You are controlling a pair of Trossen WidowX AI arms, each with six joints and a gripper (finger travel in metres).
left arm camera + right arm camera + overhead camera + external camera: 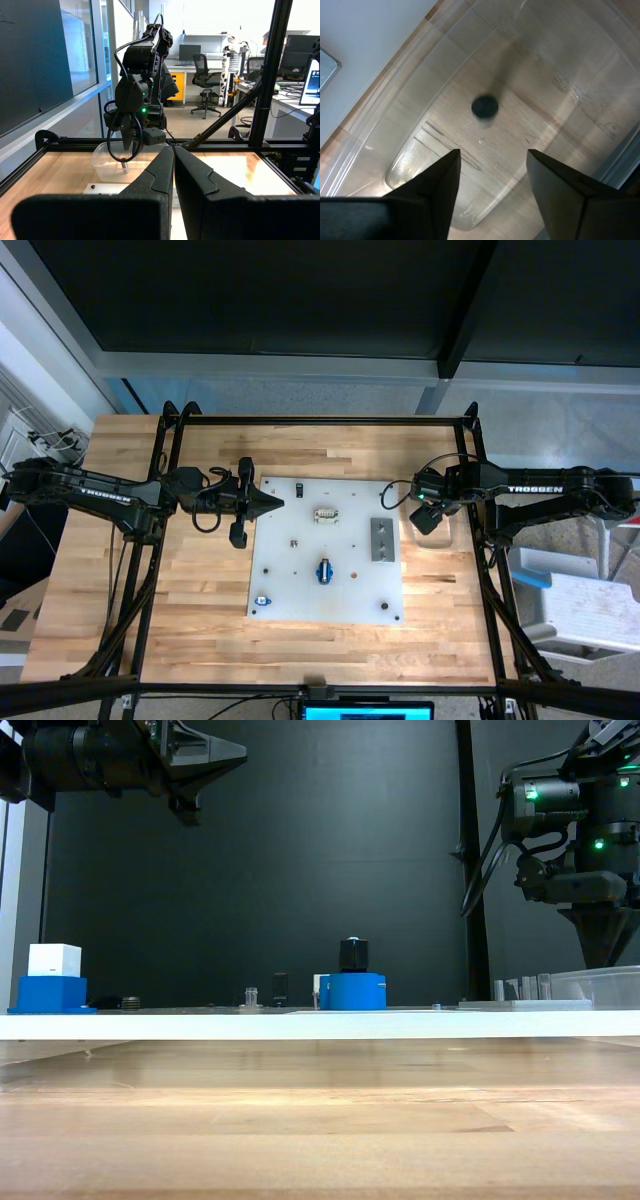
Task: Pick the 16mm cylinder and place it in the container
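I am holding my right gripper (492, 152) above the container (560, 75), fingers spread apart and gripping nothing; the 16mm cylinder (484, 106) is showing straight below me, inside the tray's walls, its long axis pointing up at me so I see its round end; whether it is resting on the floor I cannot tell; my left gripper (272, 503), closed, is hovering at the task board's (300, 580) left edge, well apart.
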